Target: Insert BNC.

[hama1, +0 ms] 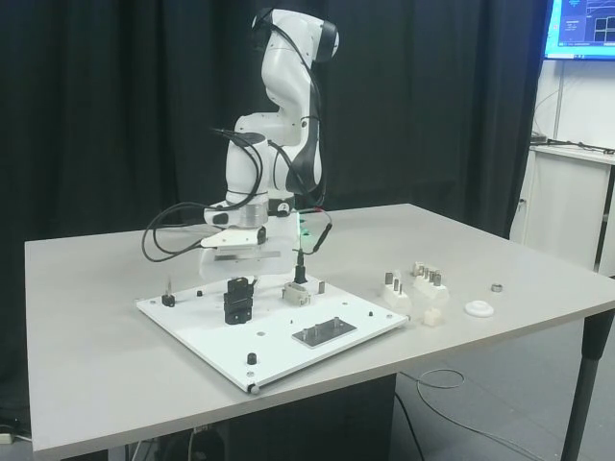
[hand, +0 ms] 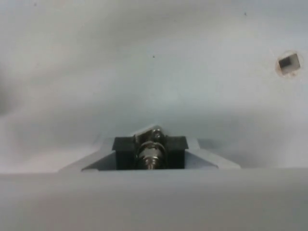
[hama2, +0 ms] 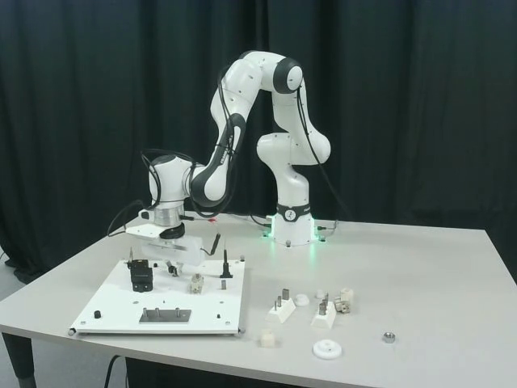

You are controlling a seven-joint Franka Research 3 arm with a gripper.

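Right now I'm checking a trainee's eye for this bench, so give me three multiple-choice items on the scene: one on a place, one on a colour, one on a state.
1. Where is the hand?
A. over the white board
B. over the loose parts at the table's edge
C. beside the arm's base

2. What colour is the light at the arm's base?
A. white
B. green
C. black

3. What does the hand hold in the wrist view?
A. nothing
B. a white gear
C. a metal BNC plug

Key: 1 A, both room views show the hand above the board. 2 B, a green glow rings the base. 3 C, the plug sits between the fingers.
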